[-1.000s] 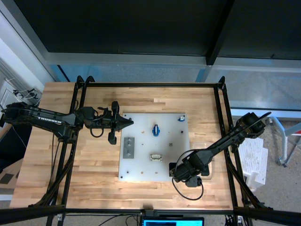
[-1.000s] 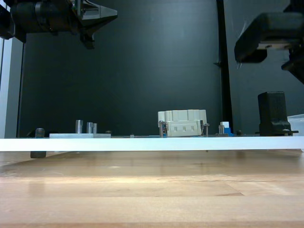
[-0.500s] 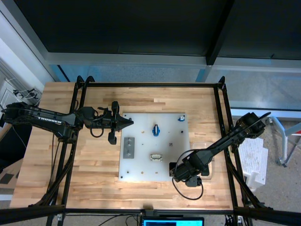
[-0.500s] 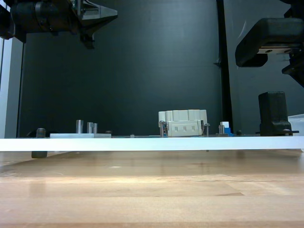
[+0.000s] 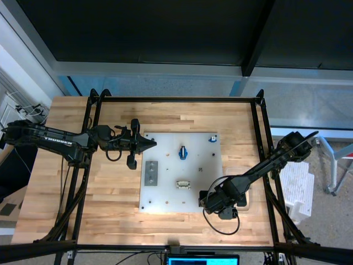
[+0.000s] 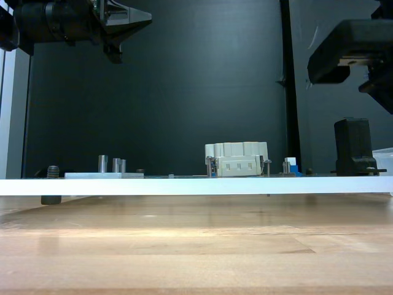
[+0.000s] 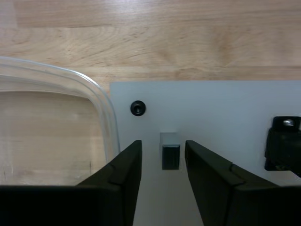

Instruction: Pick the 16mm bar and install on taskboard

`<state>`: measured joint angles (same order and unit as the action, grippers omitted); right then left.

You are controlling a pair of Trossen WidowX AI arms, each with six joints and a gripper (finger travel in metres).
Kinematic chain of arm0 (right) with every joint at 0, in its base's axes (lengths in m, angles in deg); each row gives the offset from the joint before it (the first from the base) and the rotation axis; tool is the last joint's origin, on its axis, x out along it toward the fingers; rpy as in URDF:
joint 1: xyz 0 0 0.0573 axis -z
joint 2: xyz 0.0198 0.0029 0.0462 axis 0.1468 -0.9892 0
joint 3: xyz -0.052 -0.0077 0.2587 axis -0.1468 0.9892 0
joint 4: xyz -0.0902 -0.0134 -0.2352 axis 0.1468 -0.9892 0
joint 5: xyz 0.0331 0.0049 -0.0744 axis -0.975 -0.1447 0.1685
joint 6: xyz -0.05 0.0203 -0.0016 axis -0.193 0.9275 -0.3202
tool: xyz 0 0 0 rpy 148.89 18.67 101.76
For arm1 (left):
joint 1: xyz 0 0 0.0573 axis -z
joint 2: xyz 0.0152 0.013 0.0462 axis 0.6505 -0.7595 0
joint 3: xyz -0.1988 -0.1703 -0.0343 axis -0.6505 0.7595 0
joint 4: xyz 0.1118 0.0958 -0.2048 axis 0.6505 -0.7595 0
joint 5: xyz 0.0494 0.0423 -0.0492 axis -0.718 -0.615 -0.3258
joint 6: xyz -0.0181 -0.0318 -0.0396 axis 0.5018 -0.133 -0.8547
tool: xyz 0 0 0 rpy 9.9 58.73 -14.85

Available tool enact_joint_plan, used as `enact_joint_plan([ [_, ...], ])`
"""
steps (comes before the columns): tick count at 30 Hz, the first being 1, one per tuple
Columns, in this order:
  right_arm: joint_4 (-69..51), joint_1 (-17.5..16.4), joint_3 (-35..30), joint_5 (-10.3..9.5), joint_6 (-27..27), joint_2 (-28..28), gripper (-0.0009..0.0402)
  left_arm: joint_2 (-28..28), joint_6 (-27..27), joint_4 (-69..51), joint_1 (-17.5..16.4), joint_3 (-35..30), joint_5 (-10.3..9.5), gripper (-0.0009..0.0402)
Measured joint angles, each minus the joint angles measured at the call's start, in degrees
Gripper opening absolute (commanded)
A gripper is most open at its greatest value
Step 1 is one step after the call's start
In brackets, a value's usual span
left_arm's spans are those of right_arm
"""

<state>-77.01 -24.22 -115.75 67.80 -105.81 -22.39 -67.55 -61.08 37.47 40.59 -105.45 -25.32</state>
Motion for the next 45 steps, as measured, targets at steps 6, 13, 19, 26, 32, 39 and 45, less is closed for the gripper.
enact_joint_plan([
  [6, 0.09, 0.00, -0.11, 1.95, -0.04, 0.76, 0.0151, 0.00, 0.00, 0.00, 0.00, 0.02, -0.02, 0.0000],
  [13, -0.61, 0.00, -0.15, 1.95, -0.09, 2.84, 0.0148, 0.00, 0.00, 0.00, 0.00, 0.00, 0.00, 0.0000],
  [19, -1.62, 0.00, -0.22, 1.95, 0.09, 3.34, 0.0149, 0.00, 0.00, 0.00, 0.00, 0.00, -0.02, 0.0000],
  [26, -1.64, 0.00, -0.22, 1.95, 1.14, 3.43, 0.0149, 0.00, 0.00, 0.00, 0.00, 0.02, 0.00, 0.0000],
  [32, -2.25, 0.02, -1.51, 2.16, 1.18, 3.65, 0.0149, 0.00, -0.02, 0.00, 0.00, 0.02, -0.02, 0.0000],
  [39, -7.58, 0.13, -6.40, 2.71, 1.36, 5.16, 0.0149, 0.02, 0.00, 0.00, 0.00, 0.00, -0.02, 0.0000],
  [45, -12.07, 0.15, -9.68, 4.13, 1.57, 7.04, 0.0149, 0.00, 0.00, 0.00, 0.00, 0.02, 0.00, 0.0000],
])
